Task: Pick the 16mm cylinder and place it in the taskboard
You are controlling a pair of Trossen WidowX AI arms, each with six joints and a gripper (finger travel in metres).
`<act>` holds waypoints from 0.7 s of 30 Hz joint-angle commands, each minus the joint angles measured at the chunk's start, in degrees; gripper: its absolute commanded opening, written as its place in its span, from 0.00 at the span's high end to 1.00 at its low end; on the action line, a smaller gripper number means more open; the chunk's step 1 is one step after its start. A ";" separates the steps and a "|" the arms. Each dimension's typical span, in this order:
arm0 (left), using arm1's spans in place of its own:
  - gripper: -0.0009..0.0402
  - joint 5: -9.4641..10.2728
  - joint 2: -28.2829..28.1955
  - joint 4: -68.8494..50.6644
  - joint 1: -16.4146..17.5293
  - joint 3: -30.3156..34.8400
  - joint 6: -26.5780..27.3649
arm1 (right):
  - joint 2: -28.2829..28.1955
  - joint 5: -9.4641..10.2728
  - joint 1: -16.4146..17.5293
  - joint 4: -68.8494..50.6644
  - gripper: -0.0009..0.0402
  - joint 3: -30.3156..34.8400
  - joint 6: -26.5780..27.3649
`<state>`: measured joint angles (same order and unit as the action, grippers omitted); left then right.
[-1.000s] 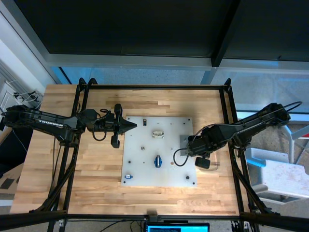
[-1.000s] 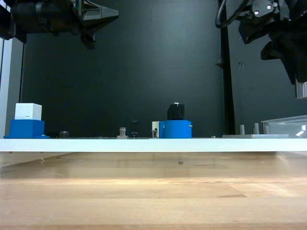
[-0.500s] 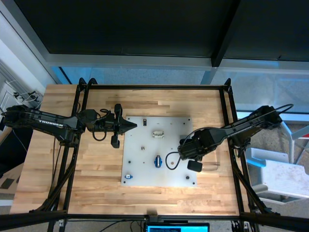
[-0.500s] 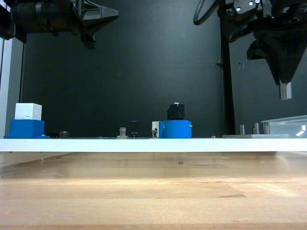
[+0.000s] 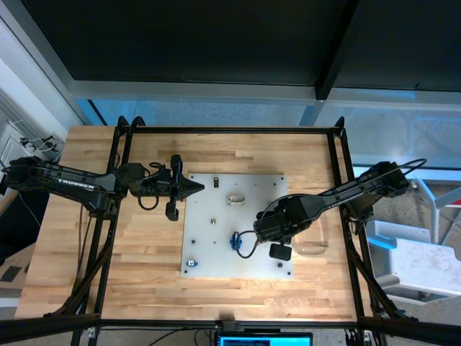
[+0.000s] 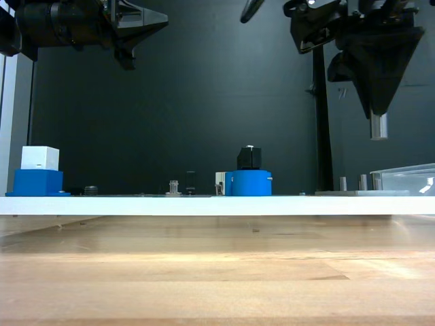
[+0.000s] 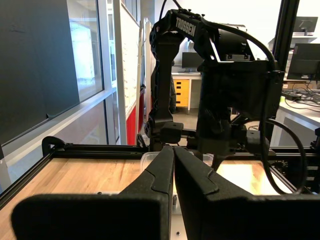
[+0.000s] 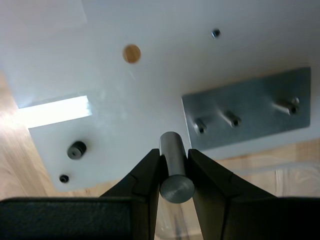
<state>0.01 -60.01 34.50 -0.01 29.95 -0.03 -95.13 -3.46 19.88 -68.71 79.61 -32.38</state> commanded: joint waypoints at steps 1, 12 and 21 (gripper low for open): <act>0.98 0.00 0.00 0.02 0.00 0.00 0.00 | -1.55 0.02 -0.09 0.04 0.92 1.62 0.55; 0.98 0.00 0.00 0.02 0.00 0.00 -0.02 | -4.98 0.22 -0.28 1.95 0.92 4.33 1.99; 0.98 0.00 0.00 0.02 0.00 0.00 0.00 | -8.76 0.55 -1.22 2.16 0.92 7.85 4.00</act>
